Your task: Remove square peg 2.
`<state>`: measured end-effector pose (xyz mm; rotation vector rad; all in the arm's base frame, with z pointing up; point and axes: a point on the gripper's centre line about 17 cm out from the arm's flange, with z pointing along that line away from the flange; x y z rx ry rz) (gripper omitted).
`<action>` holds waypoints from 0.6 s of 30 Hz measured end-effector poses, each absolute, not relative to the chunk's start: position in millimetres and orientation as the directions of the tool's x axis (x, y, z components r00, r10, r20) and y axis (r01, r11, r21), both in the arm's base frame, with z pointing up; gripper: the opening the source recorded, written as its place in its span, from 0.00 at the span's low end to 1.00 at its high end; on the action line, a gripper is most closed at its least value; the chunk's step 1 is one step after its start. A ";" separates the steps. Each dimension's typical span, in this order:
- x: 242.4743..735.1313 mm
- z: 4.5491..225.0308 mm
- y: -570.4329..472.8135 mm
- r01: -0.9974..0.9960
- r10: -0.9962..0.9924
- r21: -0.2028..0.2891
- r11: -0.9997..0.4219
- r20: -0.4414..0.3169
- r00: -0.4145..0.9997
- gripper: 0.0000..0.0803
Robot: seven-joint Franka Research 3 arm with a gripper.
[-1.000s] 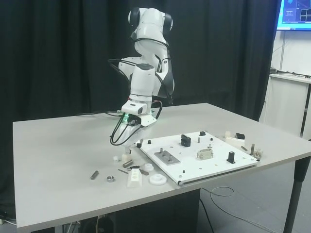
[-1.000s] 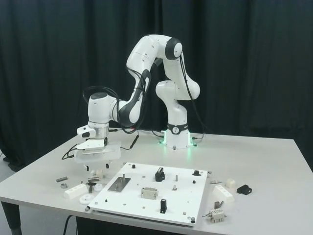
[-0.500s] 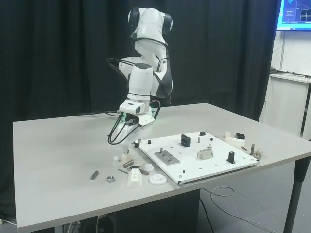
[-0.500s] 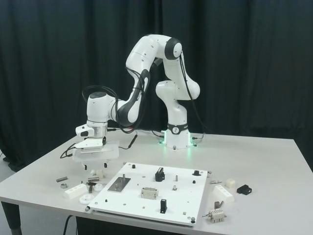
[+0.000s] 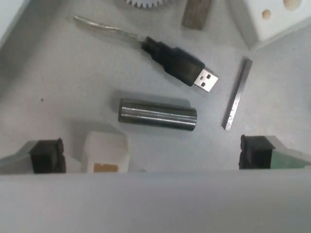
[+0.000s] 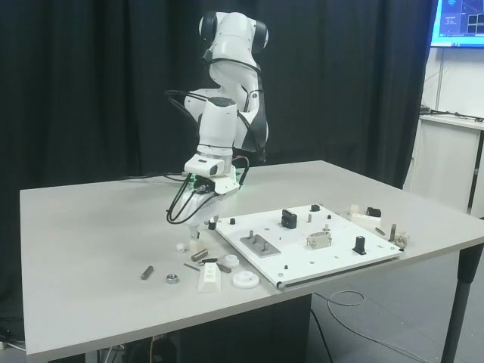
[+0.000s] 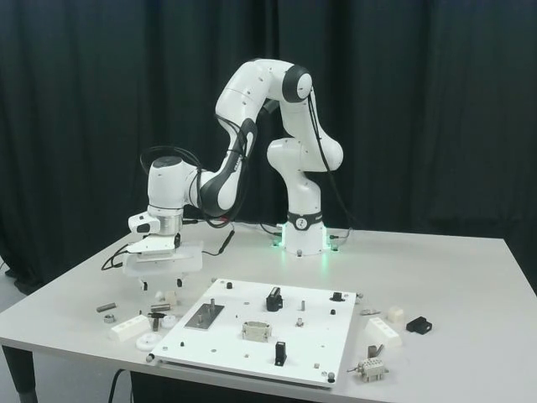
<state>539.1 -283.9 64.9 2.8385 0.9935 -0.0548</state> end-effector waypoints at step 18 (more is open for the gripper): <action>548.3 70.6 -283.0 0.630 0.627 0.125 -0.766 -0.069 0.776 1.00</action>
